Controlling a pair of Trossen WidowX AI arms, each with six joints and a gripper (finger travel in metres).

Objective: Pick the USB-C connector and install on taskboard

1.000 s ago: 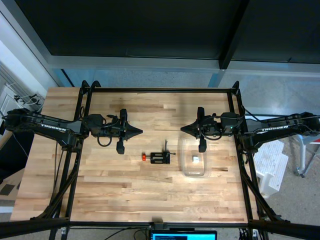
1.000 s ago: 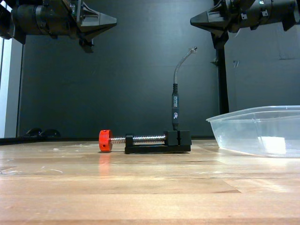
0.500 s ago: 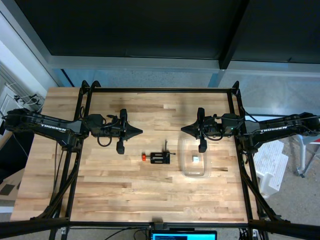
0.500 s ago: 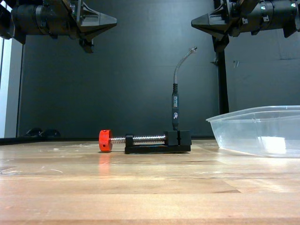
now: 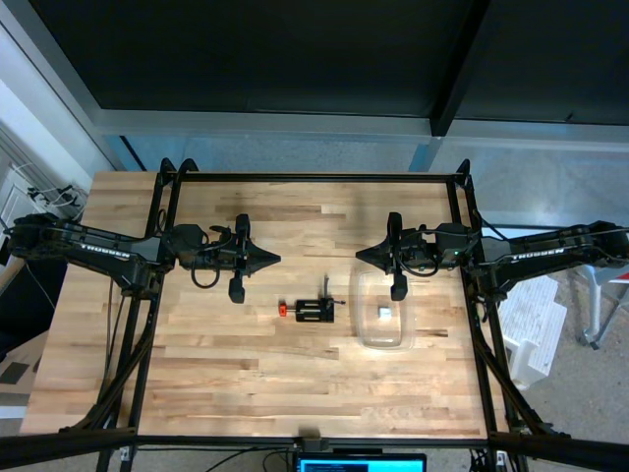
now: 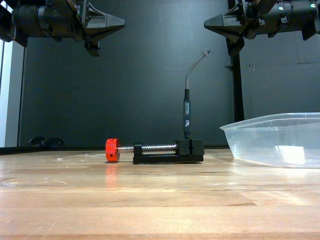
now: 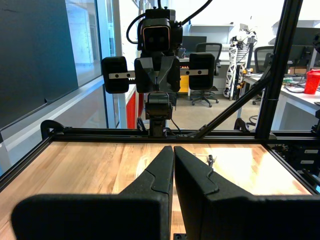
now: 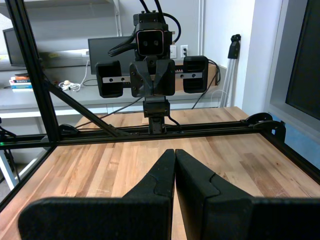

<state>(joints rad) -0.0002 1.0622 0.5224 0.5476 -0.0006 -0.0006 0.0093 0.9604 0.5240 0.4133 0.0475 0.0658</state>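
The taskboard (image 5: 313, 312) (image 6: 167, 151), a small black clamp with a red-orange knob (image 6: 112, 150), lies mid-table. The USB-C connector (image 6: 186, 114), a slim dark plug, stands upright in the clamp's right end. A springy cable (image 6: 194, 65) curves up from it. In the high view it shows only as a thin dark line (image 5: 326, 291). My left gripper (image 5: 278, 260) (image 6: 123, 21) (image 7: 173, 148) hangs shut, high and to the left of the clamp. My right gripper (image 5: 357, 256) (image 6: 204, 23) (image 8: 175, 151) hangs shut, high and to the right. Neither holds anything.
A clear plastic tray (image 5: 381, 341) (image 6: 270, 140) sits right of the clamp with a small white cube (image 5: 385, 313) inside. A black frame (image 5: 314, 178) runs around the table's edges. Each wrist view shows the opposite arm facing it.
The right gripper drew back a hair to the right, then held still. The left arm, clamp and connector have not moved.
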